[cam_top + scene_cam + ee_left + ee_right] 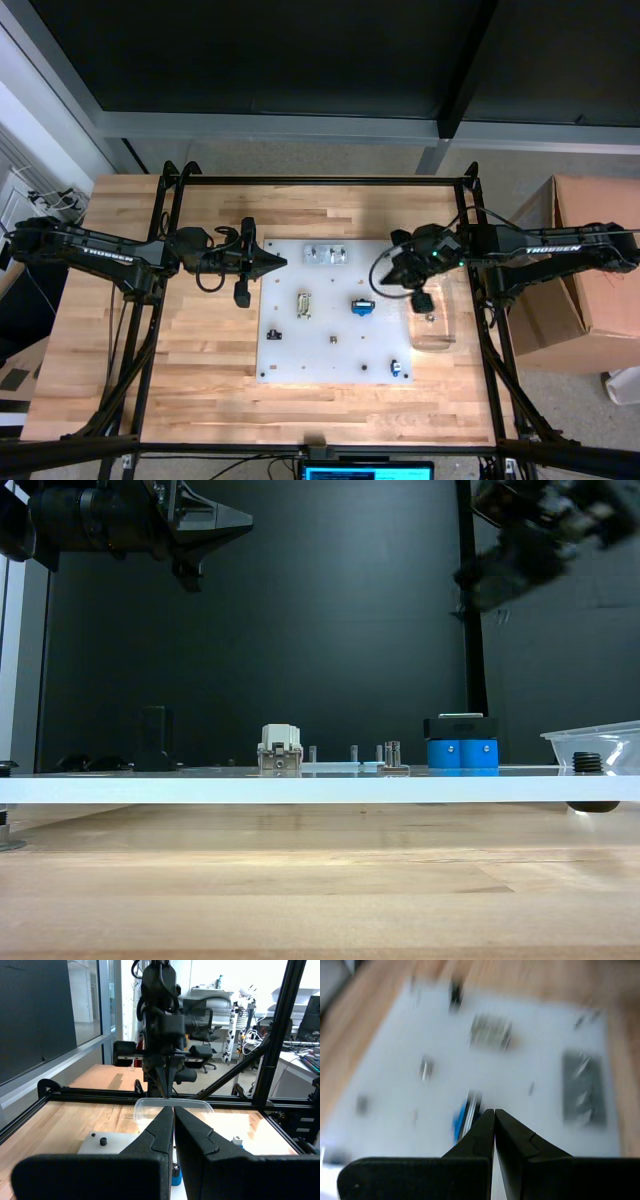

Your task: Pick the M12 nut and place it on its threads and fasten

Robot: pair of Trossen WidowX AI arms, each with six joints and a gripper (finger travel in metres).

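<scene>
M12 nut [430, 317]: in the high view we see it as a small silvery speck lying free inside the clear tray [437, 347]. It is just to the near side of the right pincer [422, 299] and well apart from the left pincer [272, 262], which hangs over the white board's [300, 350] far left edge. We cannot tell its axis. In the low view the black stud [588, 763] stands upright and bare, ribs showing, with both pincers high above. In the left wrist view the left pincer's fingers meet on nothing. In the right wrist view the right pincer's fingers are likewise pressed together, empty.
</scene>
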